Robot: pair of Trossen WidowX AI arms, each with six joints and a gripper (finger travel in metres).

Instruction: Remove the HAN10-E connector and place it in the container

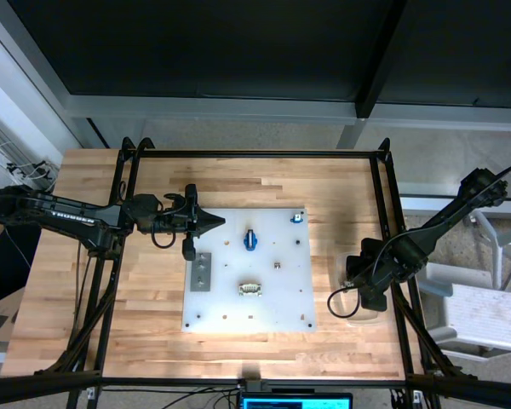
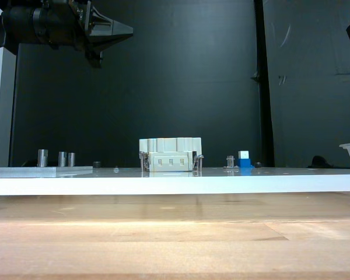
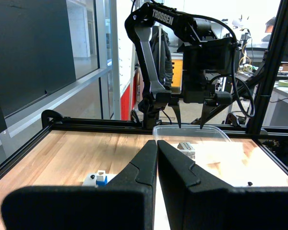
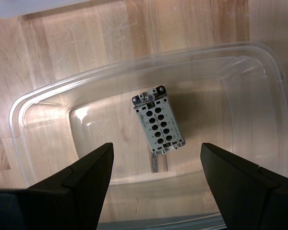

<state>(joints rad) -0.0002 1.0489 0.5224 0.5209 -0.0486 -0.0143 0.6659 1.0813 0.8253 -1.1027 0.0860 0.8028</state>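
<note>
- left tool (image 1: 215, 222) hung well above the left edge of the white board (image 1: 281, 311). Its fingers were pressed together and carried nothing. It looked parked, and I'd leave it there for this step.
- On the board sat the grey plate (image 1: 203, 273) with two holes, the blue knob (image 1: 250, 239) and a pale housing block (image 1: 251, 290) toward the near side. I took the block for the mating base. None of these needed touching.
- The container (image 4: 221, 96) sat on the table (image 1: 153, 341), just right of the board.
- The HAN10-E connector (image 4: 158, 120) lay inside it, flat on the tray floor with the pin face up. It was a bit skewed to the walls and touched none of them as far as I could see.
- right tool (image 3: 190, 126) hovered directly over the connector. Its fingers (image 4: 86, 182) were spread wide to either side and gripped nothing, with a clear gap down to the part.
- My read was that the drop was made and only the retreat was left.
- To do that well, I'd keep the fingers spread and go straight up until the tips cleared the rim, then swing outward. The tray looked light, so a clipped wall would likely skid or tip it.
- The cable loop (image 1: 334, 305) on that arm hung close by the tray's near corner. I'd watch it for a snag on the lift.
</note>
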